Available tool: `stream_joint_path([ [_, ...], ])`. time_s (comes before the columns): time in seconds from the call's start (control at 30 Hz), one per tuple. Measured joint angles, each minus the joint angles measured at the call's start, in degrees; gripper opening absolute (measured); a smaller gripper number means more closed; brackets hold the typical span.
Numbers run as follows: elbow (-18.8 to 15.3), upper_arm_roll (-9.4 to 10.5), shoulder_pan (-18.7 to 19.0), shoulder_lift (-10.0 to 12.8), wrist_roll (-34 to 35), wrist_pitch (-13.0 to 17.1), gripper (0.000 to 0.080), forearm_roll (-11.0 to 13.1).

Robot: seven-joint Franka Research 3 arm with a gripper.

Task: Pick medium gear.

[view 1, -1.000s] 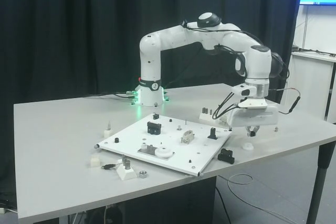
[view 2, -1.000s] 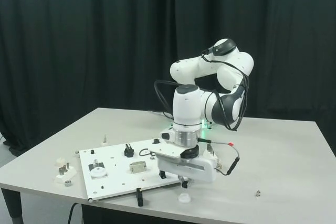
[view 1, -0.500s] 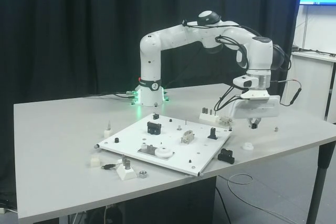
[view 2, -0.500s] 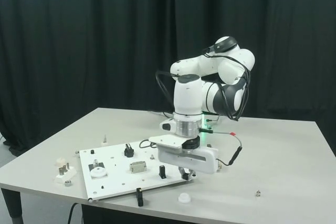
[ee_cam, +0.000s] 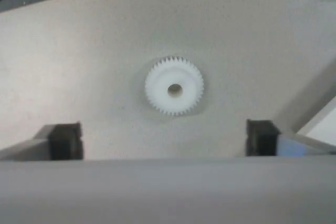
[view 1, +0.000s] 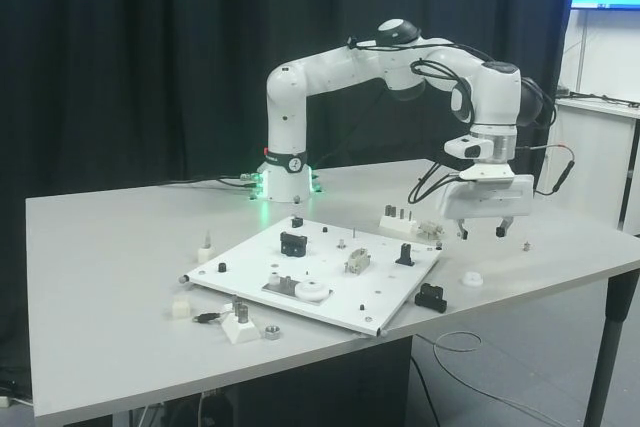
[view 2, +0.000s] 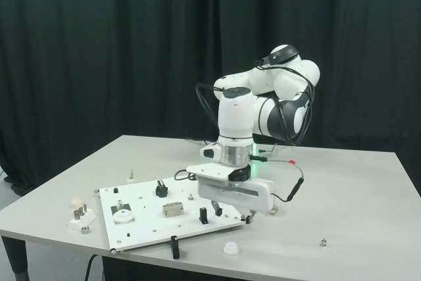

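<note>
In the wrist view only the black tips of the fingers (ee_cam: pixel 65 141) show, the rest cut off behind the hand's grey body. The gripper (view 1: pixel 481 232) hangs open and empty above the grey table (view 1: pixel 110 237). The medium gear (ee_cam: pixel 174 86), white and toothed, lies flat on the table directly below it, between the spread fingers and apart from both. Beside the hand lies a white board (view 2: pixel 148 225) carrying small parts too small to make out. Black curtains (view 2: pixel 99 51) close the room behind.
</note>
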Motion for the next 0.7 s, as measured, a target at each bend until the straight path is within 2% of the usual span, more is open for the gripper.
stream_joint_path([
  [0.17,0.0,-0.15,0.1,0.0,0.0,-0.1,0.0555,0.0],
  [0.2,0.0,-0.15,0.1,0.0,0.0,-0.1,0.0785,0.0],
  [0.7,-0.2,0.54,0.0,0.9,-0.5,0.3,0.0799,0.0],
])
